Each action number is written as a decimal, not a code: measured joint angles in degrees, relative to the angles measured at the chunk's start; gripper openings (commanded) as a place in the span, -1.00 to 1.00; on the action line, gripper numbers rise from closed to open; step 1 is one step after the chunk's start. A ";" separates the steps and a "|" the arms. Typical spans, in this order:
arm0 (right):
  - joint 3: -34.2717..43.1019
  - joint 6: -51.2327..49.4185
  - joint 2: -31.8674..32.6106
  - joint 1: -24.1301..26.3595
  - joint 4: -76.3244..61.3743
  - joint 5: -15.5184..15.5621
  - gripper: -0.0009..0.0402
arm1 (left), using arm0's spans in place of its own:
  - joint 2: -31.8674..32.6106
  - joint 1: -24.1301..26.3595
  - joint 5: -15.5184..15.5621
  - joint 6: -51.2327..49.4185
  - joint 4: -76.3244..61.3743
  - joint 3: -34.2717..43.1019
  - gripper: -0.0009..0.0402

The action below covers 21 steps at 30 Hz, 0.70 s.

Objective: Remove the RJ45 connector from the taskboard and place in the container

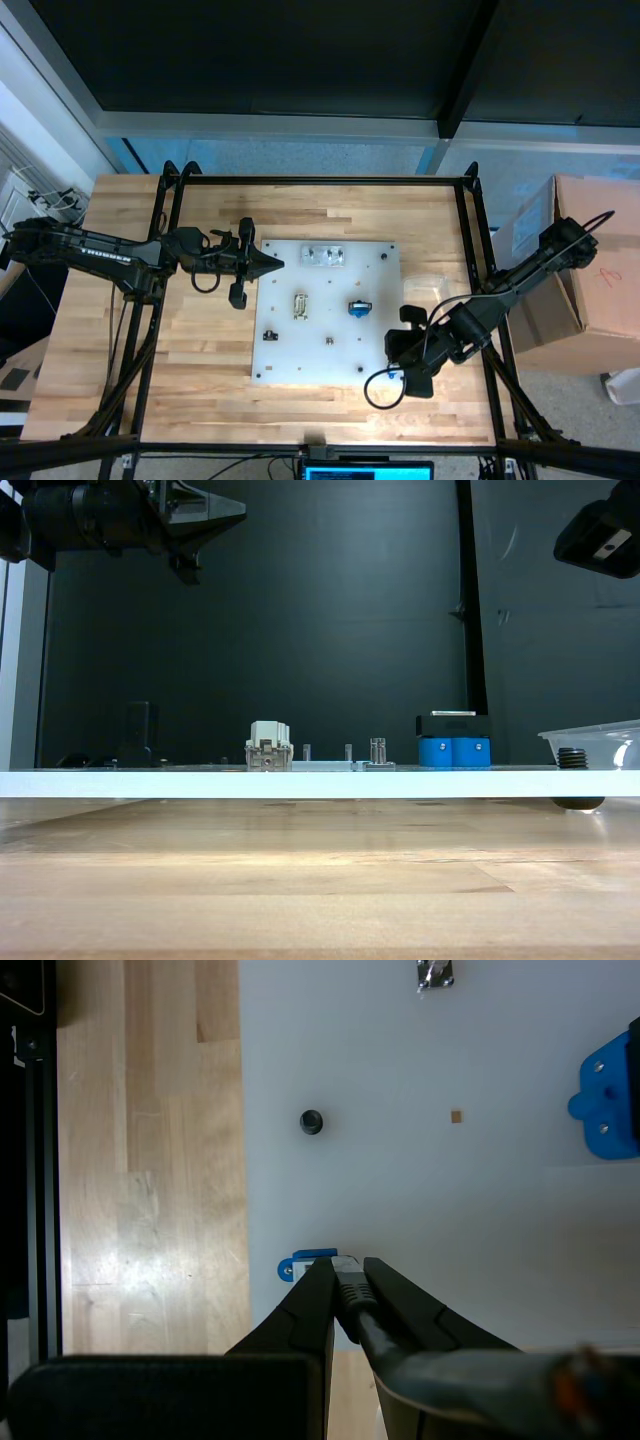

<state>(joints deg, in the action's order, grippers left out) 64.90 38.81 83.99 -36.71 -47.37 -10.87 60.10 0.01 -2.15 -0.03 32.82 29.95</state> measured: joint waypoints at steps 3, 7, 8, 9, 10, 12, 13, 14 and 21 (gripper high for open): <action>-0.31 -0.22 -1.20 0.44 -1.36 -0.02 -0.96 | 0.00 0.00 0.02 0.00 0.02 0.00 -0.96; -2.23 -0.35 -4.37 0.81 -4.00 -0.04 -0.96 | 0.02 0.00 0.02 0.00 0.02 -0.02 -0.96; -3.21 -0.35 -5.40 0.87 -4.11 -0.04 -0.96 | 0.00 0.00 0.02 0.00 0.02 0.00 -0.96; -4.33 -0.33 -6.54 0.98 -4.13 0.00 -0.96 | 0.02 0.00 0.02 0.02 0.02 -0.02 -0.96; -5.40 -0.33 -7.72 1.09 -4.24 -0.02 -0.96 | 0.02 0.00 0.02 0.02 0.02 0.00 -0.96; -7.69 -0.33 -10.05 1.31 -4.31 -0.02 -0.96 | 0.02 0.00 0.00 0.02 0.00 0.00 -0.96; -8.94 -0.33 -11.30 1.44 -4.33 -0.04 -0.96 | 0.02 0.00 0.02 0.02 0.02 -0.02 -0.96; -10.03 -0.33 -12.46 1.60 -4.52 -0.04 -0.96 | 0.00 0.00 0.02 0.02 0.02 -0.02 -0.96; -17.77 -0.31 -20.02 3.28 -4.81 0.74 -0.92 | 0.02 0.00 0.02 0.00 0.00 0.00 -0.96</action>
